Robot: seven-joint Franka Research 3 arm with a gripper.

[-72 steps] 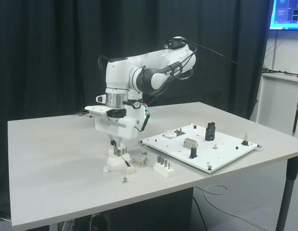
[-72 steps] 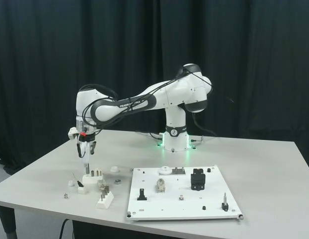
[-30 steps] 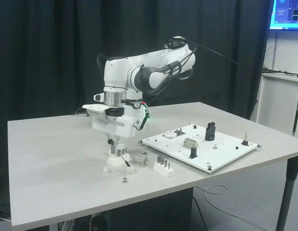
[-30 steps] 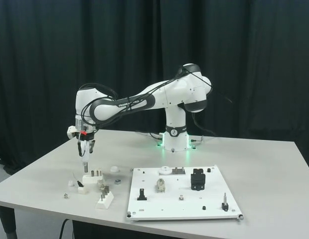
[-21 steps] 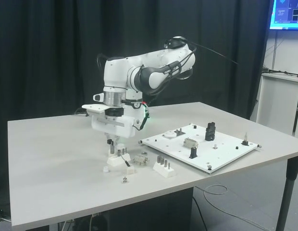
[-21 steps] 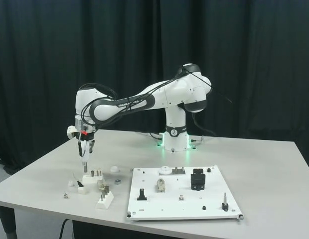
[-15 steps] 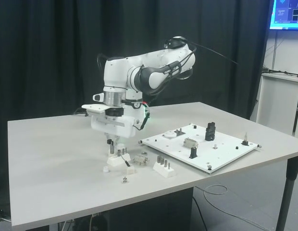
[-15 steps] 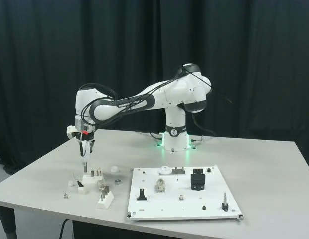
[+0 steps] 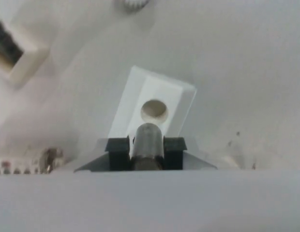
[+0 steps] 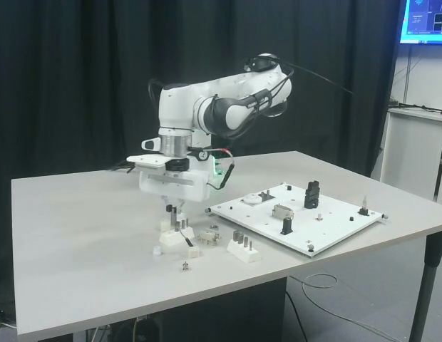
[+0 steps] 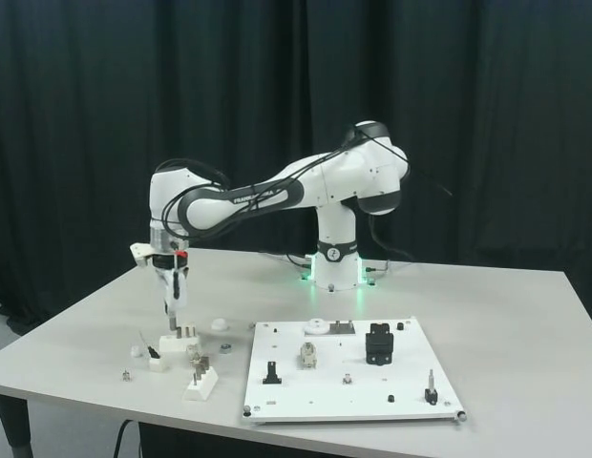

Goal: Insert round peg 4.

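The tool (image 9: 147, 153) is clenched on the round peg (image 9: 148, 145), a grey metal cylinder pinched between the two black fingers (image 9: 117, 153) and held upright. In the wrist view the peg's tip sits just beside the round hole in a white block (image 9: 157, 104), not yet inside it. In the first room view the tool (image 10: 172, 207) hangs above a cluster of small white holders (image 10: 180, 239) on the grey bench (image 10: 78, 221), and the peg appears to hover clear of the holder below it, though at this distance the gap is hard to judge.

The second room view shows the white arm (image 11: 267, 196) reaching from its base (image 11: 336, 272), where a green light glows, out toward the bench's near corner, with the tool (image 11: 173, 303) pointing straight down. Another white holder carrying short grey pegs (image 10: 244, 247) stands near the cluster. A white board (image 10: 299, 214) lies flat beside them, well apart from the tool, bearing several black fixtures (image 10: 311, 194) and small metal parts.

Black curtains (image 11: 105, 114) hang behind the bench in both room views. In the first room view, a white cabinet (image 10: 413, 146) stands off to one side, with part of a lit screen (image 10: 425, 20) above it.
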